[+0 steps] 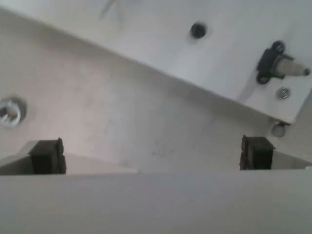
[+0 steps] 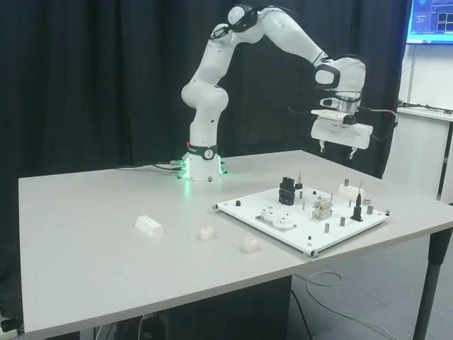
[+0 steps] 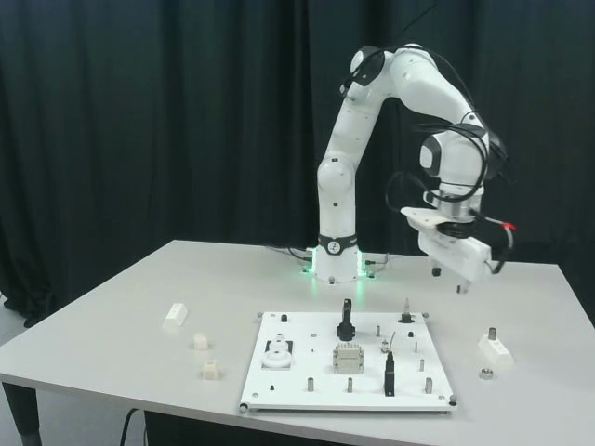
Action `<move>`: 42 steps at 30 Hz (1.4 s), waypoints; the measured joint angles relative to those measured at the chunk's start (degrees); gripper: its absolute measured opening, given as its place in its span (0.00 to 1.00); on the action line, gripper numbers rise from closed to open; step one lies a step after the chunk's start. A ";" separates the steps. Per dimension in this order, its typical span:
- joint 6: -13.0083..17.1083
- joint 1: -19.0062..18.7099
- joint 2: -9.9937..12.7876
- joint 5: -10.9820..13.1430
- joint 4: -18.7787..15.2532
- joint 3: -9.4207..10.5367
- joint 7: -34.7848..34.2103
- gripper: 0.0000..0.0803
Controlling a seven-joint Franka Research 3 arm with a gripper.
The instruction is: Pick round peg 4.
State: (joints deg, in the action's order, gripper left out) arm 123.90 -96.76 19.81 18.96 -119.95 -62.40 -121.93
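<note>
Near to far: round pegs (image 3: 429, 384) are standing upright on the white assembly board (image 3: 307, 395) lying on the grey counter (image 3: 112, 334); which is peg 4 cannot be told. Beyond, the hand (image 3: 447, 281) is hovering wide apart, holding nothing.

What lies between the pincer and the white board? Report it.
Nothing lies between them. In the first room view the pincer hangs in open air above the white board, fingers apart, with only bare grey table and black curtain behind that gap.
</note>
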 joint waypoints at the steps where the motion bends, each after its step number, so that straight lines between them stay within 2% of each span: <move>1: 0.64 -0.23 0.21 0.22 0.00 0.34 0.64 1.00; 9: 5.32 -0.88 2.64 1.72 0.18 3.56 6.57 1.00; 17: 8.65 -0.90 6.29 4.04 1.24 6.29 15.03 1.00; 21: 9.06 -0.91 8.27 5.46 2.27 6.97 20.33 1.00; 31: 9.17 -0.97 13.05 10.82 4.45 7.55 32.75 1.00; 42: 8.72 -0.97 15.61 14.27 5.11 7.77 42.26 1.00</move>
State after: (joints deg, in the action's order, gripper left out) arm 132.62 -97.73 35.42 33.24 -114.84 -54.63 -79.67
